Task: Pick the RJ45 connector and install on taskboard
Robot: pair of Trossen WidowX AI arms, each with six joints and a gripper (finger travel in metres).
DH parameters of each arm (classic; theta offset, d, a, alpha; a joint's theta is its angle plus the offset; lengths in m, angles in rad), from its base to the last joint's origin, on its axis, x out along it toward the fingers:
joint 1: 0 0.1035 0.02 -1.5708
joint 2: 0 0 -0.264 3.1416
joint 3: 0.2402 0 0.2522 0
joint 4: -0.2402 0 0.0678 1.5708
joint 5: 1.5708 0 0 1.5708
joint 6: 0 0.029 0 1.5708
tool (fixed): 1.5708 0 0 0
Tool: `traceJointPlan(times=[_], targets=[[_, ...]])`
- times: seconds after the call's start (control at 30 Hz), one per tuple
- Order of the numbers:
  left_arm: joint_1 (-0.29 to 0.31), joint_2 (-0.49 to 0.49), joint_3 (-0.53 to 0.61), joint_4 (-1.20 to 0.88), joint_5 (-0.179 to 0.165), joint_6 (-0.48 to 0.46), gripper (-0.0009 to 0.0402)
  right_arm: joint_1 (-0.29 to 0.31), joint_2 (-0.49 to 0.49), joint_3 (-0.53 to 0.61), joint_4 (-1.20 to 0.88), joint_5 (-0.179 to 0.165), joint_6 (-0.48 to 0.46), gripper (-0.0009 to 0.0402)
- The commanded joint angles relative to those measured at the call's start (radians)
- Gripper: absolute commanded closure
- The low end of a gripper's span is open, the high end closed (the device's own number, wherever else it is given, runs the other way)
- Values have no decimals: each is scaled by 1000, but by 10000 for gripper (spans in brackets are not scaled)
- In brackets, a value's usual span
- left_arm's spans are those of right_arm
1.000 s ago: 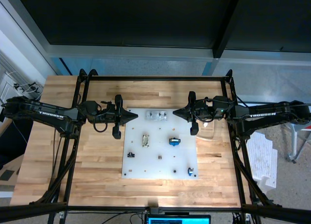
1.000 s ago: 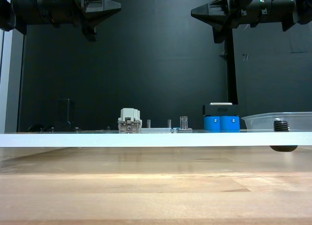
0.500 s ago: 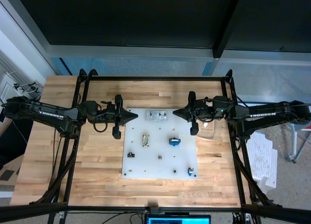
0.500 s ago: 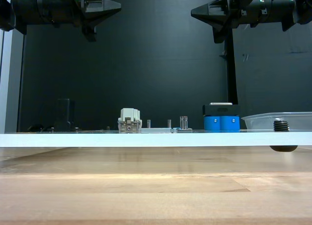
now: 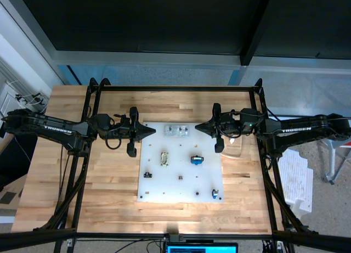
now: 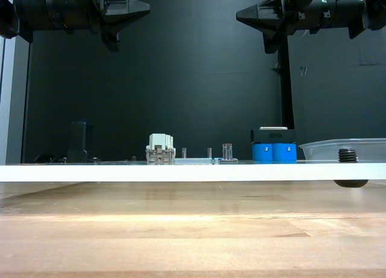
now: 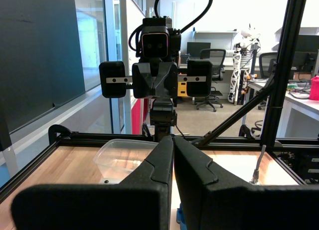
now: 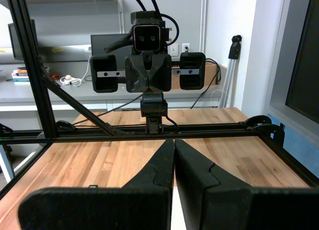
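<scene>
While arms reach horiz. inward, left end effector (image 5: 152, 131) & right end effector (image 5: 198, 128) hover clenched above taskboard (image 5: 181, 188) far edge.

Left gripper (image 5: 153, 131) and right gripper (image 5: 197, 127) hang high over the far corners of the taskboard (image 5: 164, 188). Beneath them I have open air, with only low fixtures (image 5: 164, 158) and the tub (image 5: 239, 150) beside its right edge.

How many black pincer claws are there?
2. The left gripper hangs shut high over the flat white square taskboard, far-left; the right gripper, shut, far-right.
</scene>
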Motion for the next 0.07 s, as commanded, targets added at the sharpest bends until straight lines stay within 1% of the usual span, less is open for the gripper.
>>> traceJointPlan(times=[0.03, 0.07], targets=[[0, 0, 0, 0, 0, 0, 393, 0, 0, 0, 0, 0, 0, 393], [0, 0, 0, 0, 0, 0, 393, 0, 0, 0, 0, 0, 0, 393]])
